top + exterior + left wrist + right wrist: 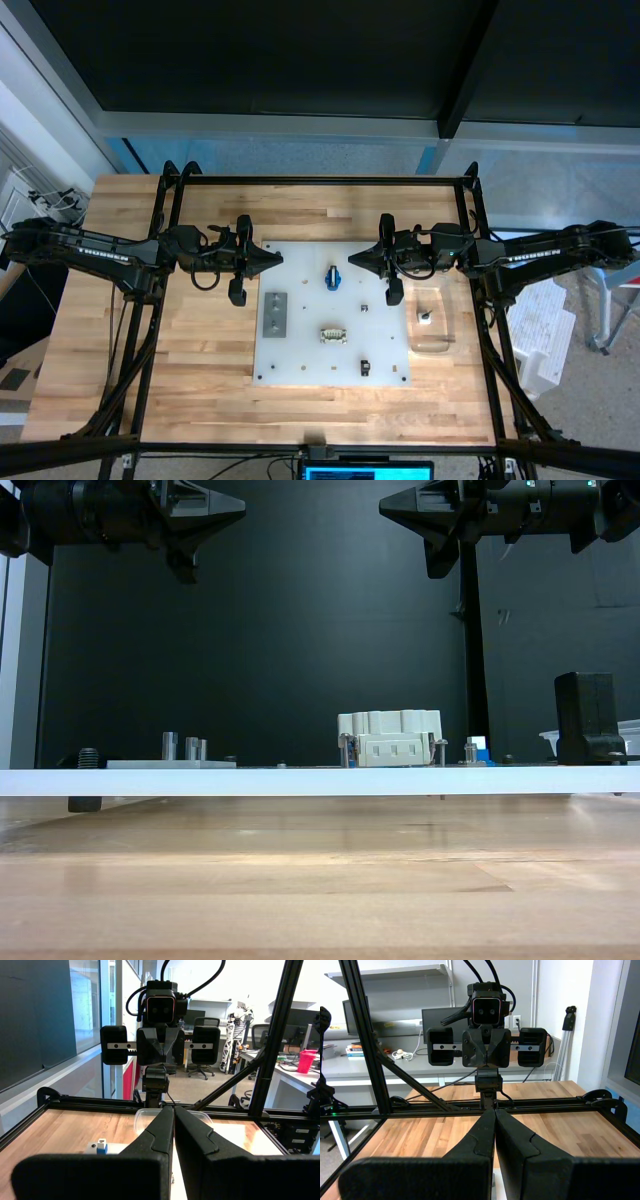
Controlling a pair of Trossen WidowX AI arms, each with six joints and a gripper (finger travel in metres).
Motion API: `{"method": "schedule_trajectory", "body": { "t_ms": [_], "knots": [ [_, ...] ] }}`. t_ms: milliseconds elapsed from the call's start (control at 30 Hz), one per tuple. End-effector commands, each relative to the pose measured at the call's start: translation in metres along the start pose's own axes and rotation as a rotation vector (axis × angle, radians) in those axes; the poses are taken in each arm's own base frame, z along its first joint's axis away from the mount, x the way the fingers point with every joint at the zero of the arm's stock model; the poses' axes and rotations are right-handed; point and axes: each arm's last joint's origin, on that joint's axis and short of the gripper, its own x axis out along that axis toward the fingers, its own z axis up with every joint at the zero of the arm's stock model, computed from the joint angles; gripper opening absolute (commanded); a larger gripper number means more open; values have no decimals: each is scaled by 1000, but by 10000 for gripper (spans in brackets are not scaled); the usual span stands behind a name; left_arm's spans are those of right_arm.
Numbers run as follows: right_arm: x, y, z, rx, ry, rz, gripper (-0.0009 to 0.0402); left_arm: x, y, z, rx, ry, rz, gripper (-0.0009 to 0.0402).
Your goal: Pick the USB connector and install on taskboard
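Note:
The taskboard (300,350) is a white square plate in the middle of the table, seen edge-on in the low view as the taskboard (300,780). A tiny dark piece (425,319), apparently the USB connector, lies in the clear tray (443,345) by a small white block. My left gripper (280,258) hangs shut and empty high above the board's far left edge. My right gripper (350,260) hangs shut and empty above the far edge, tip facing the left one. The left wrist view shows the left gripper (173,1108) closed, the right wrist view the right gripper (495,1108) closed.
On the board stand a grey block (273,314), a blue knob (332,277), a metal multi-pin socket (333,335) and a black fitting (366,367). A black frame (320,181) runs around the wooden table (150,380). The clear tray lies just right of the board.

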Motion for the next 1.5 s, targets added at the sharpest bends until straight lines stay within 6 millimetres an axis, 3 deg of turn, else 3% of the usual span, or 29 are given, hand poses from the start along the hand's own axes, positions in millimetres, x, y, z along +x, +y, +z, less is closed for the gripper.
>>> {"method": "schedule_trajectory", "body": {
  "t_ms": [33,433,567,1500],
  "knots": [
    [0,0,0,0,0,2,0,0,0,0,0,0,1,0],
    [-1,1,0,47,10,12,0,0,0,0,0,0,0,0],
    [-7,1,2,37,139,-3,0,0,0,0,0,0,0,0],
    [-104,8,44,20,925,-67,0,0,0,0,0,0,0,0]
  ]
}}
